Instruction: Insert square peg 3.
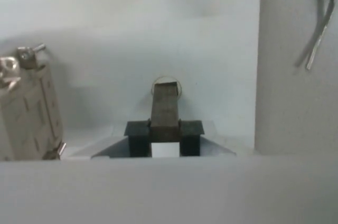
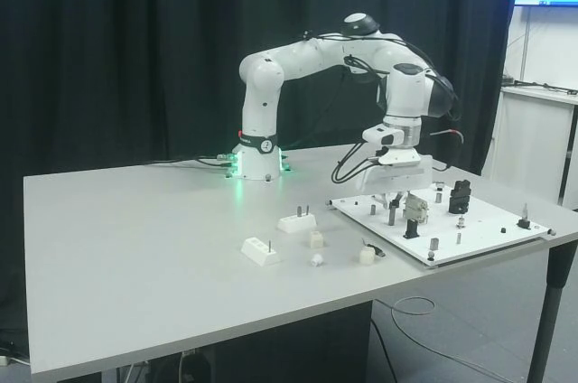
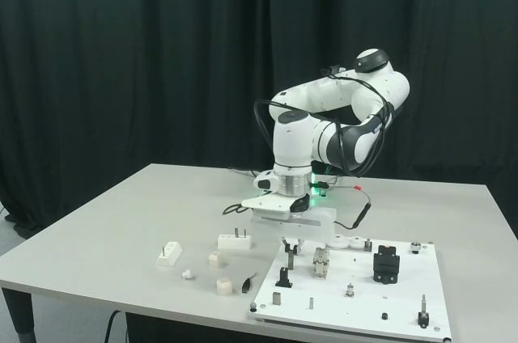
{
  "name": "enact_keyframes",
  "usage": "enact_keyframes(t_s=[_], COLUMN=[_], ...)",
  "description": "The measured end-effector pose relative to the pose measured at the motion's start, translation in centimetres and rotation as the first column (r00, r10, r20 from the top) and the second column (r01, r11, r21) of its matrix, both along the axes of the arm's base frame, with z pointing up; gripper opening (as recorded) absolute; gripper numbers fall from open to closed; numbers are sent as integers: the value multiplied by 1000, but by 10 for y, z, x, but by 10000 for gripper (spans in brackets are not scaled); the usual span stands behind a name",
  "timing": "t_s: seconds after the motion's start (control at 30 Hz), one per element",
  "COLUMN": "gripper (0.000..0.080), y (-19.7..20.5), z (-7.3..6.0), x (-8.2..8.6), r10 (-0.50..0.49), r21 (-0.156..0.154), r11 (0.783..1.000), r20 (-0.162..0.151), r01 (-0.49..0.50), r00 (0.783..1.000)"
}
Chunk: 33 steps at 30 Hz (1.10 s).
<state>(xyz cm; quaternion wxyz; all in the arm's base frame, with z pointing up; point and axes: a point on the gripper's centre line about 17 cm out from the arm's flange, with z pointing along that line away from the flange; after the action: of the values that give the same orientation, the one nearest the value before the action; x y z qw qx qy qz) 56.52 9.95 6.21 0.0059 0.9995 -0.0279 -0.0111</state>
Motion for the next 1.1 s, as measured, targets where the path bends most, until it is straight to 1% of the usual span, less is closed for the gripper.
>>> enact_keyframes(t_s=[0.53, 0.83, 1.1], gripper=[109, 109, 109], y=[0, -1, -3], z=[0, 0, 0], x=[0, 0, 0], r10=[89, 143, 138], r21=[1, 0, -3], r11=[996, 990, 990], r20=[-1, -2, 0], r01=[-89, -143, -138], r00=[996, 990, 990])
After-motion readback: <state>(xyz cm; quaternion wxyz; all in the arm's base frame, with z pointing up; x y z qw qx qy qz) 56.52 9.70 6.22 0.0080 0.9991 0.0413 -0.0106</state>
